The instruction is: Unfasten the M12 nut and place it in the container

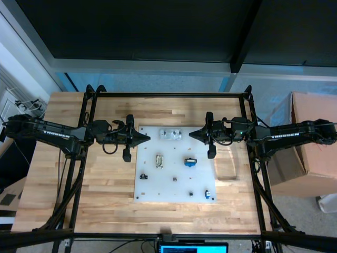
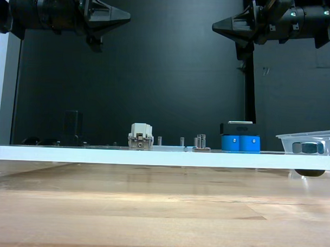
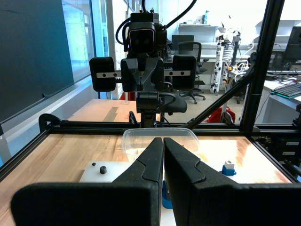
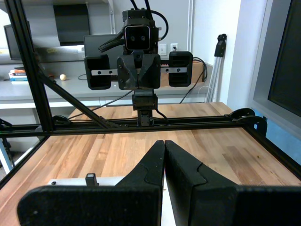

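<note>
Left pincer [image 1: 149,138] and right pincer [image 1: 189,134] closed, empty, high over board [image 1: 158,184] (M12 nut [image 2: 308,147] seemingly on its stud).

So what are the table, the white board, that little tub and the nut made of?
The table: wood, pale grain strips; the board: matte white, probably plastic; the tub: clear plastic, see-through walls; the nut: shiny silver metal, seemingly on its stud, not in the tub. The left gripper and right gripper, shut, hang above the board's far edge: matte black, material unclear.

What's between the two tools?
In the high view, a silver part at the white board's far edge shows between the shut left tool and shut right tool, both overhead.
</note>
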Motion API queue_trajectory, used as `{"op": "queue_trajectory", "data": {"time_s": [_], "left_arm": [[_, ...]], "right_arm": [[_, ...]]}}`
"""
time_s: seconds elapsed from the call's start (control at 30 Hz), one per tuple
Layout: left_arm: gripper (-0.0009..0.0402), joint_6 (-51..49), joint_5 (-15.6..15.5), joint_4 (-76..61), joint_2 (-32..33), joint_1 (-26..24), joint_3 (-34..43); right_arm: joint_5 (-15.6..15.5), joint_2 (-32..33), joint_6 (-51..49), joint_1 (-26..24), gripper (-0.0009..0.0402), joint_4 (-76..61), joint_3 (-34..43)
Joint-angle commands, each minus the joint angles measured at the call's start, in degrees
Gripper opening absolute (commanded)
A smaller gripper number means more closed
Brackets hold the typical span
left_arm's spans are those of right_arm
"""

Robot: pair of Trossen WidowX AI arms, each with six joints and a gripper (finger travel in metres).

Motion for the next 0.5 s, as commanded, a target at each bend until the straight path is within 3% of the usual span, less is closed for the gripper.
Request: {"op": "queue_trajectory", "data": {"time_s": [0.03, 0.5], "left_arm": [[0.0, 0.0, 0.04, 0.02, 0.0, 0.0, 0.02], [0.0, 0.0, 0.04, 0.02, 0.0, 0.02, 0.02]], "right_arm": [[0.0, 0.13, 0.04, 0.02, 0.0, 0.02, 0.0], [0.0, 0.13, 1.14, 0.04, 0.0, -0.74, 0.17]]}}
